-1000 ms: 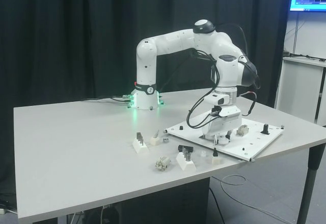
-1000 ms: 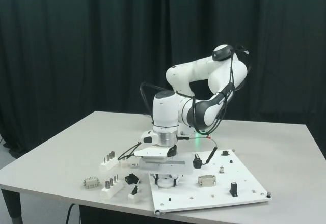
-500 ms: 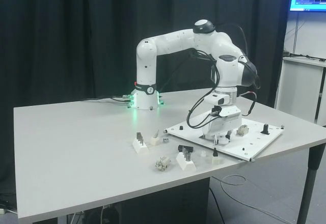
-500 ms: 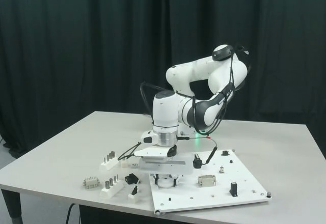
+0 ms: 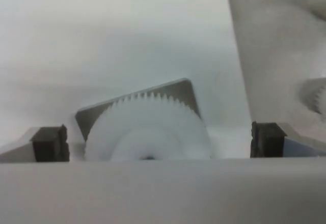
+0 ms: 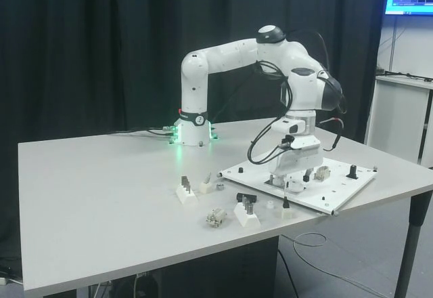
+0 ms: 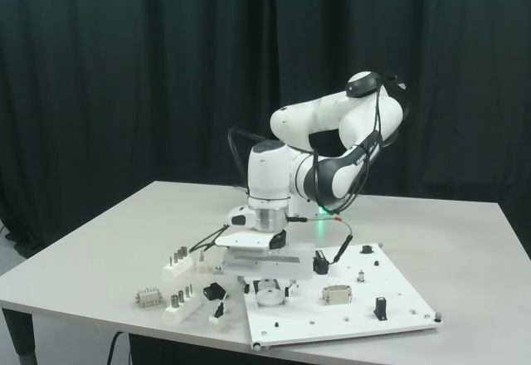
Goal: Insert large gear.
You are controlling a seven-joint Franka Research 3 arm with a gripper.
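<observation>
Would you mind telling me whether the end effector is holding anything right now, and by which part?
Nothing is held. The end effector is open, its fingertips standing clear on either side of the large gear, which sits on the white board.

Gripper (image 7: 269,283): raised since a second ago, when it sat low over the large gear (image 7: 270,295) on the white assembly board (image 7: 398,319); it now hangs clear above the gear, with a gap showing under the fingertips in both room views. Fingers (image 5: 50,143): spread to either side of the gear, not touching it, in the wrist view. Wrist and forearm: shifted upward with the gripper, away from the board.
</observation>
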